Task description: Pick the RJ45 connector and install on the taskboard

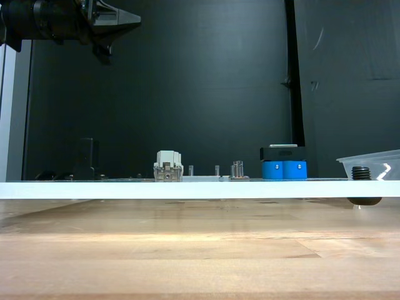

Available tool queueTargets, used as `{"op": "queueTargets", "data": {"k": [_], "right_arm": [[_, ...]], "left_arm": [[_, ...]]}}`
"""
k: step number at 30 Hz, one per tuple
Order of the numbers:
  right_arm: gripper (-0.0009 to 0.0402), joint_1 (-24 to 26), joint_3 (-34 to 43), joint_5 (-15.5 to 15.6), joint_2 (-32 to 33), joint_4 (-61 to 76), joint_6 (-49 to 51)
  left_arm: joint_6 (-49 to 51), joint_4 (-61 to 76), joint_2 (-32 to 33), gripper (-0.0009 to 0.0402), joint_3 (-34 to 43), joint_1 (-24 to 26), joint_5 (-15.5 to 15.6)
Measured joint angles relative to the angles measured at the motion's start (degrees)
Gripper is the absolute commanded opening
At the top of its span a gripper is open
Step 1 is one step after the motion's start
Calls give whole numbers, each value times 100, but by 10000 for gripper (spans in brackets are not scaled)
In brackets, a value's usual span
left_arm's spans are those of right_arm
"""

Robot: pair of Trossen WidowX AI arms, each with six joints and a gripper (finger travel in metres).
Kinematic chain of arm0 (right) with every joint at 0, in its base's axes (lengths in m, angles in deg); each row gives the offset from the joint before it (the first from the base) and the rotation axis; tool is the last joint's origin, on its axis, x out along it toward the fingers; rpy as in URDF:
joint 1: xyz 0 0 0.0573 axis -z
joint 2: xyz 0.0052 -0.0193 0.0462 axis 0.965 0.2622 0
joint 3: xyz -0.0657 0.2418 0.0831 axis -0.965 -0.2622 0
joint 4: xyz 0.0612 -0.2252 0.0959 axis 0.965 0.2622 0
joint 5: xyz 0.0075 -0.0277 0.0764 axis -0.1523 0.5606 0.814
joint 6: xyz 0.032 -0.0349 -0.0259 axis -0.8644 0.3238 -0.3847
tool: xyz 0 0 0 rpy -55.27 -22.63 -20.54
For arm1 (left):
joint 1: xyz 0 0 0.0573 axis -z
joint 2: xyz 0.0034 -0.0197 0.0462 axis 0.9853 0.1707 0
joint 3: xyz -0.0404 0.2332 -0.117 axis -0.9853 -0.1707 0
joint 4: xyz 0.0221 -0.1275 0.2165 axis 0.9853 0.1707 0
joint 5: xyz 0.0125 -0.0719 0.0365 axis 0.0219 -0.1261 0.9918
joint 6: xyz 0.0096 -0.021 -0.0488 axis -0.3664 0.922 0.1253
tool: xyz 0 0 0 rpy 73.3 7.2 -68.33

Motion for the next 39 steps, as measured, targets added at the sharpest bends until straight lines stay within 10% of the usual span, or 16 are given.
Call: {"op": "queueTargets", "data": {"k": [23, 39], "right_arm": [[0, 87, 415, 470, -802, 212, 1853], [0, 1965, 479, 1032, -1871, 1598, 5539]], "left_arm": [[0, 0, 0, 0, 0, 0, 0], [0, 0, 0, 0, 0, 0, 2]]}}
